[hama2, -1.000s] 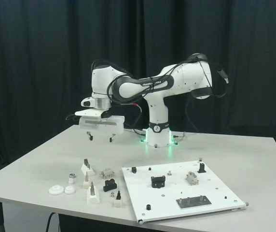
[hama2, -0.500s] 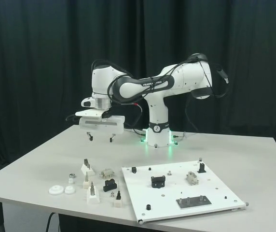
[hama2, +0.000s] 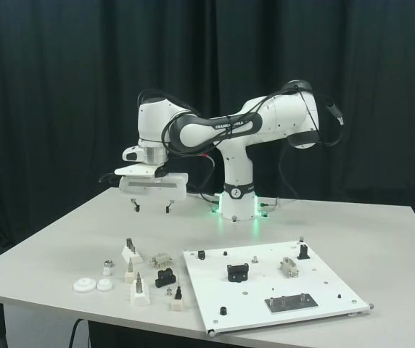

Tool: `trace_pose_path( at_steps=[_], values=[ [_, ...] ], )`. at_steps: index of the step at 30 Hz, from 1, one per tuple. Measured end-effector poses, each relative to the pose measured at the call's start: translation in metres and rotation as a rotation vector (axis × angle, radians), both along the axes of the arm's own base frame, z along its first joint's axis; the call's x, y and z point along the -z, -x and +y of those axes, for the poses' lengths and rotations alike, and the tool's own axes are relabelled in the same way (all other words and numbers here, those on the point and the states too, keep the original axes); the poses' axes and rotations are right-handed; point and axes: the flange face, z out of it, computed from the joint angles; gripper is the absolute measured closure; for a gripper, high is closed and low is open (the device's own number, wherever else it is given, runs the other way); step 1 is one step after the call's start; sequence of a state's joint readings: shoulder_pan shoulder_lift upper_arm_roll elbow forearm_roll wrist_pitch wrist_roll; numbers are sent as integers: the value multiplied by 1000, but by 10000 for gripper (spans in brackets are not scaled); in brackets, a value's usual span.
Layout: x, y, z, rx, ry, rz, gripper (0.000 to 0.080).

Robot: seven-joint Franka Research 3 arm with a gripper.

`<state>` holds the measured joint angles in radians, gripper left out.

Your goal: Pick square peg 4.

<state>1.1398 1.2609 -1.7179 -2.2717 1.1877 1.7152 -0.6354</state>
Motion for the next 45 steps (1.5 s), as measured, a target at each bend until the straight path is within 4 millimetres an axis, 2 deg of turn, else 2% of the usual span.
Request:
trace_pose_path(
  at_steps=[45],
  values=[
    [2,-1,5,-7,-41,-3,3]
  ],
)
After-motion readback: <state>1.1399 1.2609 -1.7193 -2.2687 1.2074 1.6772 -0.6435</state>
